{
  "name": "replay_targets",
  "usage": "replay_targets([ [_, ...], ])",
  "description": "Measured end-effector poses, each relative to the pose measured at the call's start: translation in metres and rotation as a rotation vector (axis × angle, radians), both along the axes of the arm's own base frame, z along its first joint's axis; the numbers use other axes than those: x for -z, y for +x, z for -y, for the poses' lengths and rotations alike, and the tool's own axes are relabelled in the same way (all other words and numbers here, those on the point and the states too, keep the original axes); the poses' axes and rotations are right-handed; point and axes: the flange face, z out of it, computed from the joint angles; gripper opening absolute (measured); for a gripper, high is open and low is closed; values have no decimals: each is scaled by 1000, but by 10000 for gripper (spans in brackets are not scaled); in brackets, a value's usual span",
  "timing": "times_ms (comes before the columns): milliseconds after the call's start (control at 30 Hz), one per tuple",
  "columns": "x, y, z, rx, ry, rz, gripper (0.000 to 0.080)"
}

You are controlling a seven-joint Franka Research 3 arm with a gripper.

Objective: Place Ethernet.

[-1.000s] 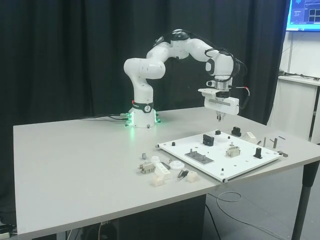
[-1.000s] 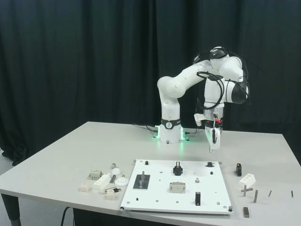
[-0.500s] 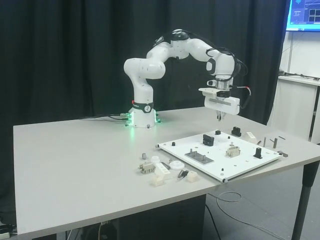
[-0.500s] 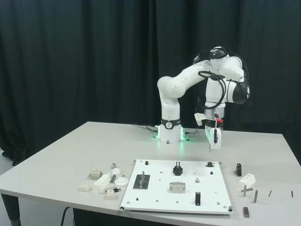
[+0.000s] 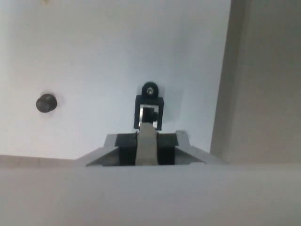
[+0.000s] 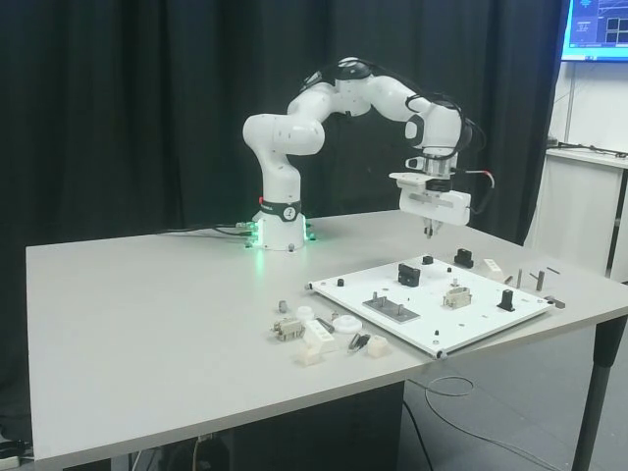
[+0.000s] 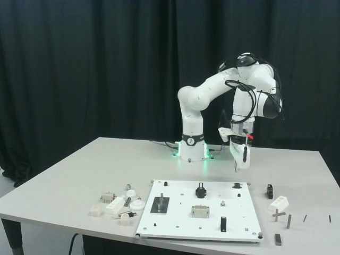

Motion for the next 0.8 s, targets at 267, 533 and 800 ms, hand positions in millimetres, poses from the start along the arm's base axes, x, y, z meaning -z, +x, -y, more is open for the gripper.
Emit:
replay_targets([
  [267,0,3,6,-181,-55,-3,79],
  [533,-2,11,26,-370,-117,-7,79],
  [800,-3,23,62,-492,-177,-14,79],
])
